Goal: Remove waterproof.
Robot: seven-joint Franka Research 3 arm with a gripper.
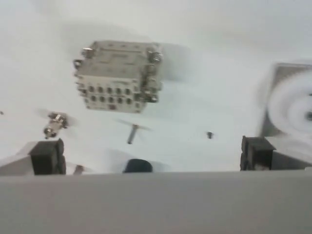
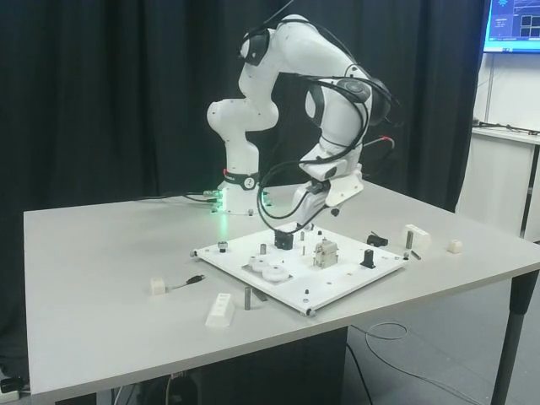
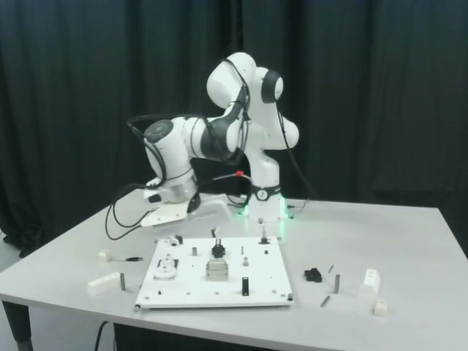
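Note:
The waterproof connector (image 1: 117, 75) is a grey block with rows of pin holes and metal screws at its corners. It stands upright near the middle of the white board (image 2: 337, 287), and shows as the grey connector (image 2: 325, 253) and connector (image 3: 216, 270) in the room views. My gripper (image 1: 151, 156) hangs above the board, a little behind the connector and apart from it. Its black fingertips (image 1: 46, 156) stand wide open with nothing between them. In the room views the gripper (image 2: 298, 223) sits over the board's back part.
On the board are white gears (image 1: 292, 105), a small metal plug (image 1: 54, 123), a thin pin (image 1: 132, 132), a black block (image 2: 283, 240) and a black upright piece (image 2: 369, 257). White blocks (image 2: 221, 310) (image 2: 417, 237) and a black clip (image 3: 313, 275) lie on the grey table around the board.

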